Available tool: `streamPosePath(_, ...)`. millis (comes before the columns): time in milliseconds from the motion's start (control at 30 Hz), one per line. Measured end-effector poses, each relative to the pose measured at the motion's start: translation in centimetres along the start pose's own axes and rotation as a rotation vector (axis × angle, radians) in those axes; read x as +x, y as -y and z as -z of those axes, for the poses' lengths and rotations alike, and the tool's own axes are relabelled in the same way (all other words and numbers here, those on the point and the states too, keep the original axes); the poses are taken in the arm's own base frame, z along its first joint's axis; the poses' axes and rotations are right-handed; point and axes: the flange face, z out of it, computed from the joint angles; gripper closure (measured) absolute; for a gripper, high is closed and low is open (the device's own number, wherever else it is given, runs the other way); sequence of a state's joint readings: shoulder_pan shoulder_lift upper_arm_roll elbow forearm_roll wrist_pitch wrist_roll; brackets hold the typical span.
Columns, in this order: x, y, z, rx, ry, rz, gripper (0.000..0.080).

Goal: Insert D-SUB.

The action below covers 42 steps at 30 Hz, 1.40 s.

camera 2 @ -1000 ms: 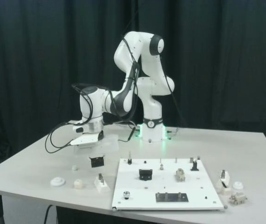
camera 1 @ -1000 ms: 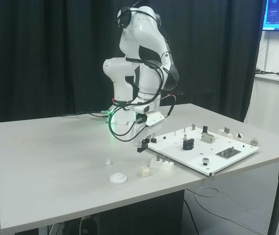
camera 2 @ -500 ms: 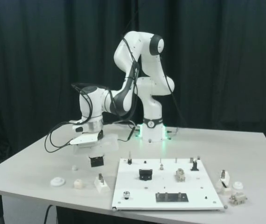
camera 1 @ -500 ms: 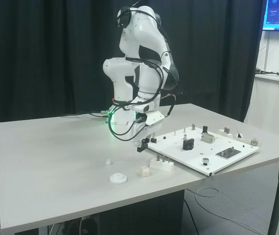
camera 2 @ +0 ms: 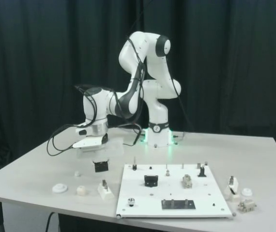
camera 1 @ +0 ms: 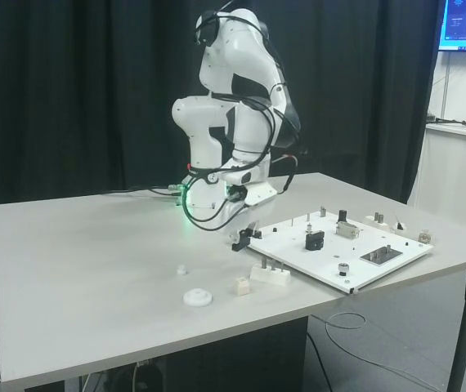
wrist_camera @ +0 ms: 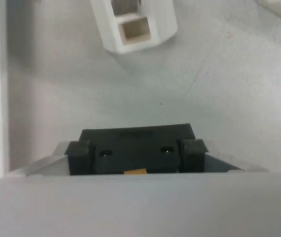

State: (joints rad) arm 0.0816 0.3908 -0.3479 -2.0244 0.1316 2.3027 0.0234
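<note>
My gripper (wrist_camera: 136,157) is shut on a black D-SUB connector (wrist_camera: 135,143), which sits crosswise between the two black fingertips. In the first room view the gripper (camera 1: 244,238) hangs a little above the table with the connector (camera 1: 245,238) in it, just off the near left corner of the white board (camera 1: 298,260). The second room view shows the connector (camera 2: 100,166) held left of the board (camera 2: 201,195). A black fixture (camera 2: 151,180) stands on the board.
A white holder block (camera 1: 270,273) with pins lies on the table just below the gripper, seen also from the wrist as a white block (wrist_camera: 133,22). A small white cube (camera 1: 240,286), a white disc (camera 1: 197,298) and a white knob (camera 1: 182,269) lie nearby. More parts stand on the board.
The gripper has risen slightly and shifted a little toward the board, carrying the black connector with it.
</note>
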Motion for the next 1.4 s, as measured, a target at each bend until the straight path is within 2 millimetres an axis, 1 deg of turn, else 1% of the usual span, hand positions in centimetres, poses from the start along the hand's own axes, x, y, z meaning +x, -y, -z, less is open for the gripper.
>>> streamPosePath(233,-0.6,2.5,1.9,0.028,0.000,-0.042,0.0420)
streamPosePath(433,-1.4,5.3,3.6,0.045,-0.008,-0.125,0.0420)
streamPosePath(600,-2.1,7.9,4.5,0.051,-0.011,-0.161,0.0420)
streamPosePath(800,-3.2,10.5,4.7,0.051,-0.009,-0.183,0.0420)
streamPosePath(1000,-4.2,12.6,4.6,0.047,-0.002,-0.223,0.0420)
streamPosePath(1400,-5.8,15.6,4.1,0.037,0.011,-0.304,0.0420)
